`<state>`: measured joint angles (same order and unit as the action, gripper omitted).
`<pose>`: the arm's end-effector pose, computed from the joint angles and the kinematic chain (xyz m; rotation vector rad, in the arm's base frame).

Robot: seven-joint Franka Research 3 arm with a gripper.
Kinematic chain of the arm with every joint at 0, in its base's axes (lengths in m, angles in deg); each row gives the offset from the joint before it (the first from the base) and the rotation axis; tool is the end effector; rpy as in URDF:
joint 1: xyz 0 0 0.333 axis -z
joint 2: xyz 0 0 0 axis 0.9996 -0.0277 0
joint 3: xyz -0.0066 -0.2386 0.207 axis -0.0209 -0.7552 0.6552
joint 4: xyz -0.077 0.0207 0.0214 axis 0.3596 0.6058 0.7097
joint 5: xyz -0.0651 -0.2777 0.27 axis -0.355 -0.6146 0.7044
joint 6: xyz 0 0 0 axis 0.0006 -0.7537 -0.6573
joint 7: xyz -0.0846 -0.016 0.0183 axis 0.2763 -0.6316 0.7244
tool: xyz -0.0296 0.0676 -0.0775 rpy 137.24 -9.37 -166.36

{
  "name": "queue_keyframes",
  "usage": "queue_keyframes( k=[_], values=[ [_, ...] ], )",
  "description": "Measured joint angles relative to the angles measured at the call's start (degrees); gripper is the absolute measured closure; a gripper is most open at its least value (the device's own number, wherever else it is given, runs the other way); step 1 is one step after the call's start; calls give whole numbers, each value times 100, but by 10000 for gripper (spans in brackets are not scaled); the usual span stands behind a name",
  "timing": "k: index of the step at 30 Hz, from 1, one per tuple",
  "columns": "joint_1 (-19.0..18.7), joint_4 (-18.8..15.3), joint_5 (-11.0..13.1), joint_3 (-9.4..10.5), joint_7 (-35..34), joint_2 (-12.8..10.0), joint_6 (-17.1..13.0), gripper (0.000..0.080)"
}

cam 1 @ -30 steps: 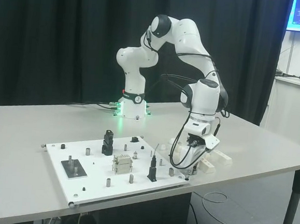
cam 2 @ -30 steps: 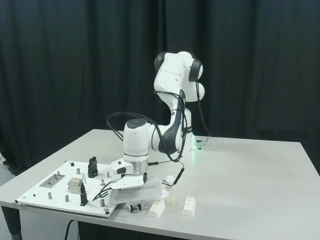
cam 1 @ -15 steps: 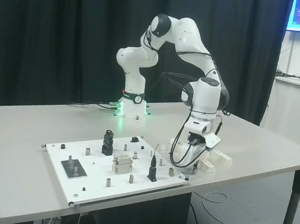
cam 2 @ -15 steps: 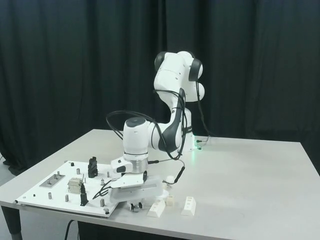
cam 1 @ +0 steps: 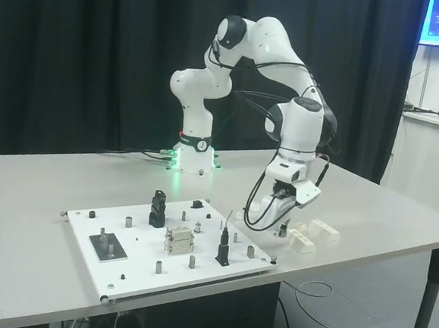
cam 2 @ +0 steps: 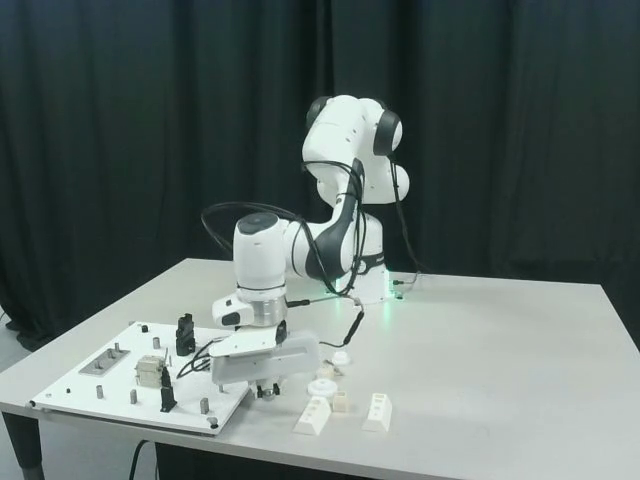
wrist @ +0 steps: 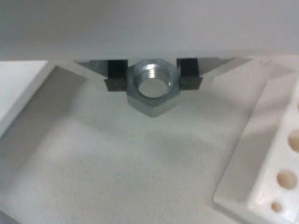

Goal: Pick bolt 4.

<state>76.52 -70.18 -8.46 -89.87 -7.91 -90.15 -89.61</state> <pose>0.6880 -0.0567 0.2263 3.0762 -0.4500 -0.0841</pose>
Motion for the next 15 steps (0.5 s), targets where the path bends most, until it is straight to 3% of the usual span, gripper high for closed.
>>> queue_keyframes(
  k=[15],
  values=[
    [208, 251, 0, -8, -187, 39, 362, 578]
  ],
)
